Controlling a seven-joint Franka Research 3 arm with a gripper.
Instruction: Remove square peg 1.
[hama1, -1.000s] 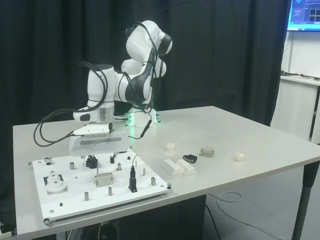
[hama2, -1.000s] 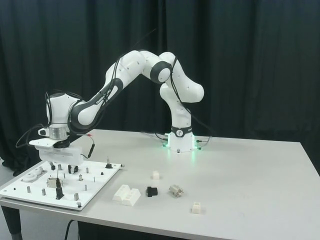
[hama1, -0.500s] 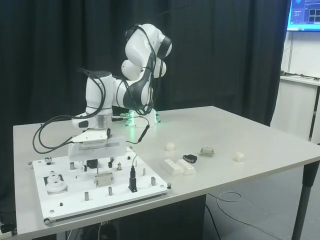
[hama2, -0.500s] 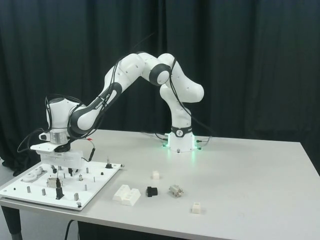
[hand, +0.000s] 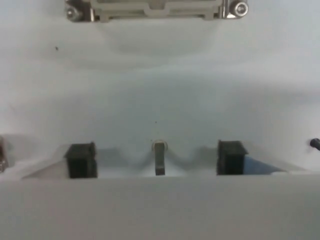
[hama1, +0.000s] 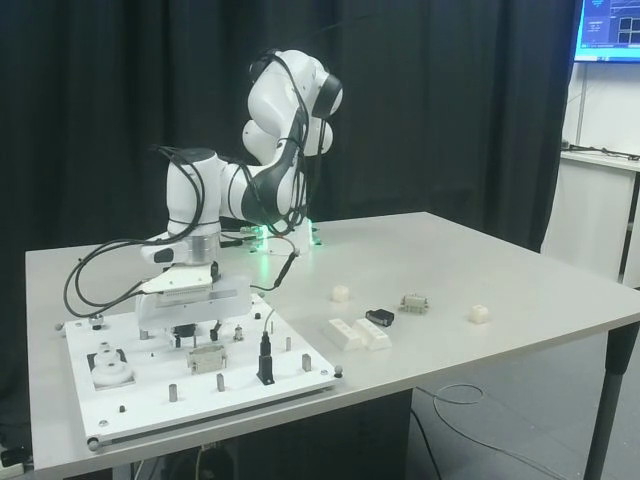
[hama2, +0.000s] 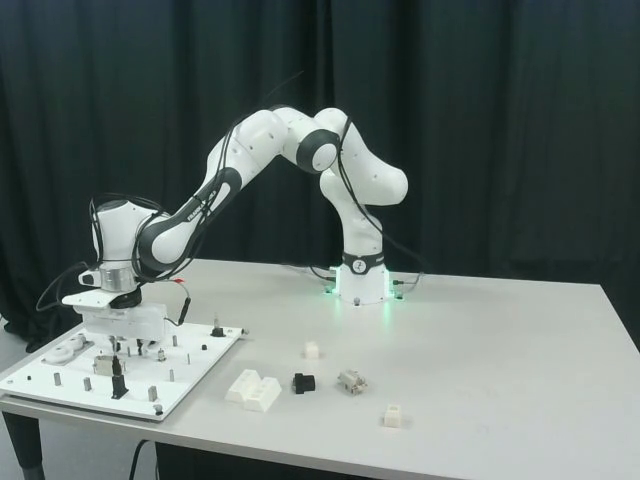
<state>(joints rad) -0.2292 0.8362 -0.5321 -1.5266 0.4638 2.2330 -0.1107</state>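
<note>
In the wrist view a small grey square peg (hand: 159, 156) stands upright in the white board (hand: 160, 100). My gripper (hand: 156, 161) is open and low over the board. Its black fingertips (hand: 81, 161) stand on either side of the peg, well apart from it. From the first room view the gripper (hama1: 190, 331) hangs under the wrist over the middle of the board (hama1: 300, 385), and the peg is hidden there. From the second room view the gripper (hama2: 120, 345) is just above the board (hama2: 190, 385).
A grey metal connector block (hand: 155, 9) sits on the board just beyond the peg. A black upright plug (hama1: 266, 366) and several small posts stand nearby. Loose white blocks (hama1: 356, 333), a black connector (hama1: 379, 318) and other small parts lie on the table beside the board.
The wrist has come down toward the board and shifted a little toward its front left. The fingers now straddle the peg.
</note>
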